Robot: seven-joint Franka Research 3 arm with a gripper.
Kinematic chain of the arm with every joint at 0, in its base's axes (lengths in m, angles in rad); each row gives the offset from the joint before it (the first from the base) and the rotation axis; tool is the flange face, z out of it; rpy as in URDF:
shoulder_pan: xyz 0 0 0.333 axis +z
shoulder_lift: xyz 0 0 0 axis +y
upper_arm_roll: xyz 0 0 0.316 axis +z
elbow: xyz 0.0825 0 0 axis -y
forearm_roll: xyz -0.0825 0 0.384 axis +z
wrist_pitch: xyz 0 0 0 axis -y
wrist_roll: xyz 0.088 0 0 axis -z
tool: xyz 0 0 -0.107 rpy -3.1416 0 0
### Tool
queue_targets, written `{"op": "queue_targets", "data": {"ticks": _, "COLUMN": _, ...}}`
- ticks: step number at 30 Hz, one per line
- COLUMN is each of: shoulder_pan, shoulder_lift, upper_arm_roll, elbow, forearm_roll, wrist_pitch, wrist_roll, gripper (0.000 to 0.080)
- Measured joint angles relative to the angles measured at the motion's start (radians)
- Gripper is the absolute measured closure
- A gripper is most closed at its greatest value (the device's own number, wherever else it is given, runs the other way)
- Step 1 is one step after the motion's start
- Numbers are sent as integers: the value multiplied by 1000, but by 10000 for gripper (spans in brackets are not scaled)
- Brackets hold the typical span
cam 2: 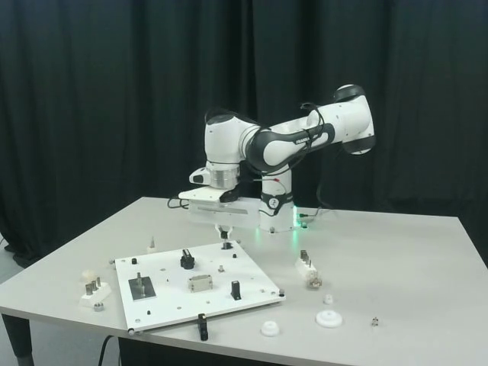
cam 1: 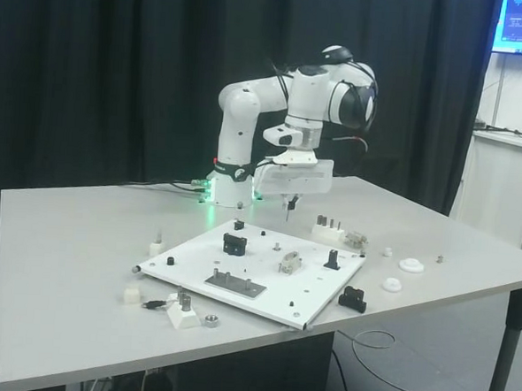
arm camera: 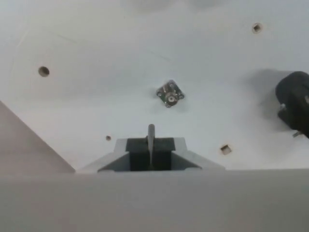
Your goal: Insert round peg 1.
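Gripper: the gripper [arm camera: 151,145] hangs above the far edge of the white board [cam 1: 256,271], fingers closed on the round peg [arm camera: 151,137].
Peg: upright, tip down, clear of the board.
Board: square metal connector [arm camera: 169,94] beyond the peg; black fixture [arm camera: 294,102], seemingly a knob, off to one side.

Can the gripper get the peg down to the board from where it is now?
Probably yes: the gripper holds the peg above the white board, with nothing between them.
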Motion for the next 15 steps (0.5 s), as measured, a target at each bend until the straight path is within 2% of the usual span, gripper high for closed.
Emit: {"op": "queue_targets", "data": {"ticks": 15, "shoulder_pan": 100, "shoulder_lift": 0, "upper_arm_roll": 5, "elbow": -119, "forearm_roll": 76, "wrist_pitch": 46, "wrist_roll": 3, "gripper": 788}}
